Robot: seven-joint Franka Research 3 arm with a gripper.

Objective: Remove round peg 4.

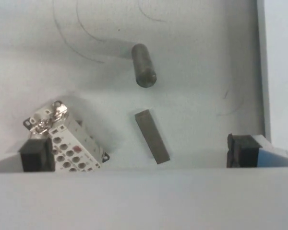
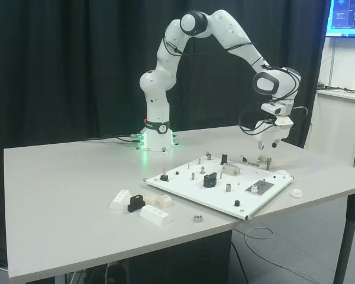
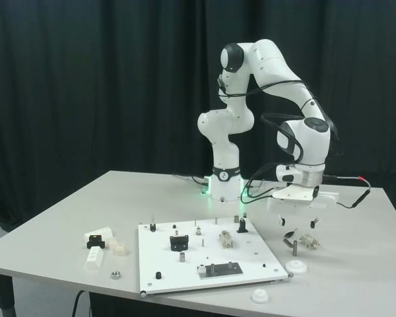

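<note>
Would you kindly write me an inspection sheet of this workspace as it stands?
Surface: grey table carrying a white board of small fittings.
Job's things: round peg lies on its side on the table, off the board, near a flat bar and a white connector.
Clutter: white blocks, black part, nut, white discs.
Grippers: gripper open, empty, above the peg.
Cables: wrist cable; hanging cable below the table edge.
Surroundings: black curtain, screen, green light at the arm's base.
</note>
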